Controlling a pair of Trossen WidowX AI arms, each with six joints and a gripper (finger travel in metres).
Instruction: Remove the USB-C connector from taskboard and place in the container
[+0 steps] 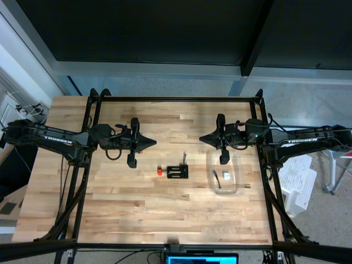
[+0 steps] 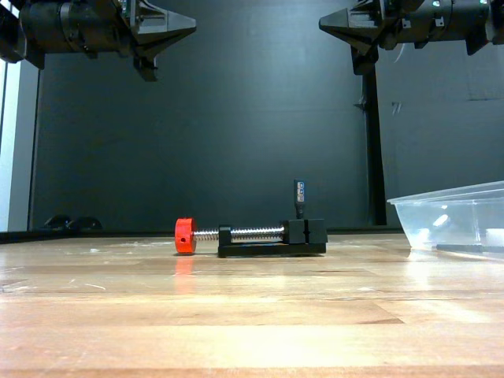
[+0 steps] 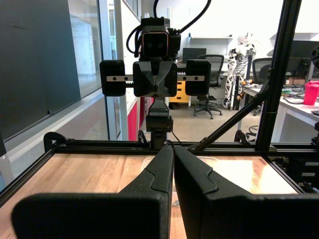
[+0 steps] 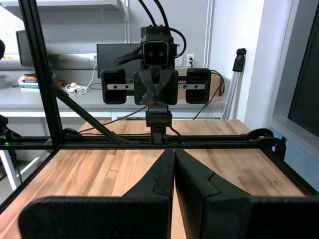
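Note:
The taskboard (image 1: 177, 172) (image 2: 272, 240), a black vise with a red knob (image 2: 184, 235), sits mid-table. The clear container (image 1: 241, 181) (image 2: 441, 213) lies to its right. Inside it lies the slim dark USB-C connector (image 1: 216, 179), flat on the bottom and free of any gripper. My left gripper (image 1: 153, 142) (image 2: 193, 27) (image 3: 173, 147) hangs high over the table, left of and beyond the taskboard, shut and empty. High over the container's far end, my right gripper (image 1: 201, 138) (image 2: 321, 25) (image 4: 174, 150) is shut and empty too.
A small white block (image 1: 226, 176) lies in the container beside the connector. A thin dark upright piece (image 1: 185, 158) (image 2: 299, 197) stands in the taskboard's jaw. A black frame rail (image 1: 176, 99) borders the table's far side. The two arms face each other.

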